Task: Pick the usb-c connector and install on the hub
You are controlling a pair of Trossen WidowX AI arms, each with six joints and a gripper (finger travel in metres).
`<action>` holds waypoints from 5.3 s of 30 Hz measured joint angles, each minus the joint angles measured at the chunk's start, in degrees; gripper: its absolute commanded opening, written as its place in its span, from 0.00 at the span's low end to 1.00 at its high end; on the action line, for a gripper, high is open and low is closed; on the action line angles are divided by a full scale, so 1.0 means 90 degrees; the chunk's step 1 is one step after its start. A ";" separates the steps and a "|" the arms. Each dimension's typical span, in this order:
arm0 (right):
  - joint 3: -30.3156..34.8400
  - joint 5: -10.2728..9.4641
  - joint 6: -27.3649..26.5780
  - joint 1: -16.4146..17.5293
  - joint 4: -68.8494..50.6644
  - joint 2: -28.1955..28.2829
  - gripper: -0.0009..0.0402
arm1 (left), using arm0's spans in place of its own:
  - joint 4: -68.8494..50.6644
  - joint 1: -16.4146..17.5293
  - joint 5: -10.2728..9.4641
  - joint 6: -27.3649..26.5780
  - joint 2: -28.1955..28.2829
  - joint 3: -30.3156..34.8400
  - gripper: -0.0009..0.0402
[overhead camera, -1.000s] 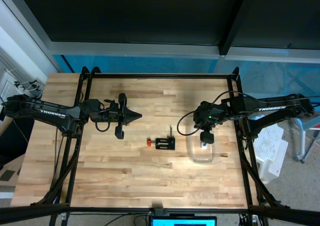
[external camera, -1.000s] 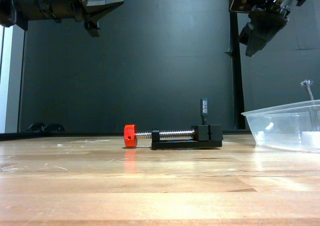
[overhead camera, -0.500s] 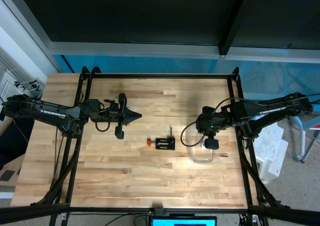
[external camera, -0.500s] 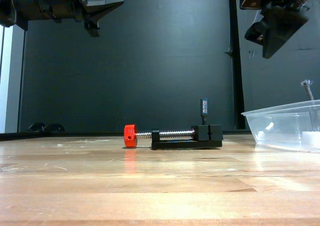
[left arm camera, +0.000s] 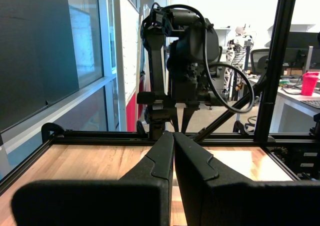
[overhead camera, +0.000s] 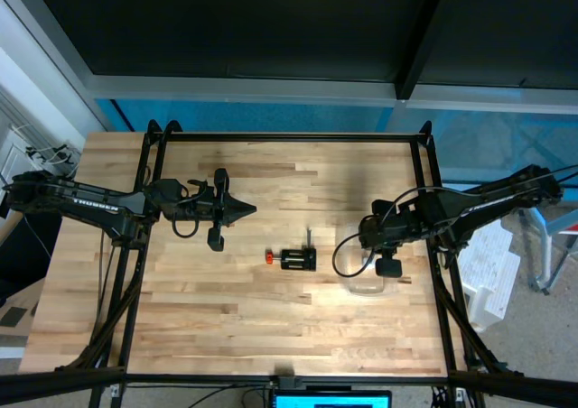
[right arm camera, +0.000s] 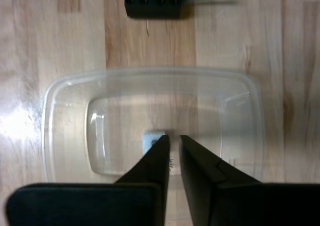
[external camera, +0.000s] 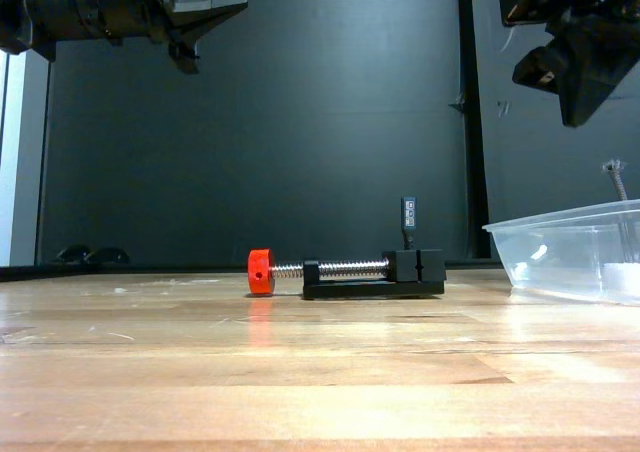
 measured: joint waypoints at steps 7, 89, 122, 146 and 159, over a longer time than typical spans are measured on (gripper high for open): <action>0.0000 0.0002 0.0265 0.0257 -0.0056 0.0289 0.32 | 0.0000 0.0000 0.0000 -0.0002 0.0000 0.0000 0.02; -0.0335 0.0172 0.0372 0.1100 0.1061 0.2050 0.60 | 0.0000 0.0000 0.0000 0.0000 0.0000 0.0002 0.02; -0.0340 0.0172 0.0372 0.1124 0.1146 0.2123 0.60 | 0.0000 0.0000 0.0000 0.0000 0.0000 0.0000 0.02; -0.0340 0.0172 0.0374 0.1137 0.1161 0.2125 0.60 | 0.0002 0.0000 0.0000 0.0000 0.0000 0.0002 0.02; -0.0340 0.0172 0.0444 0.0967 0.1214 0.1557 0.60 | 0.0002 0.0000 -0.0002 0.0000 0.0000 0.0000 0.02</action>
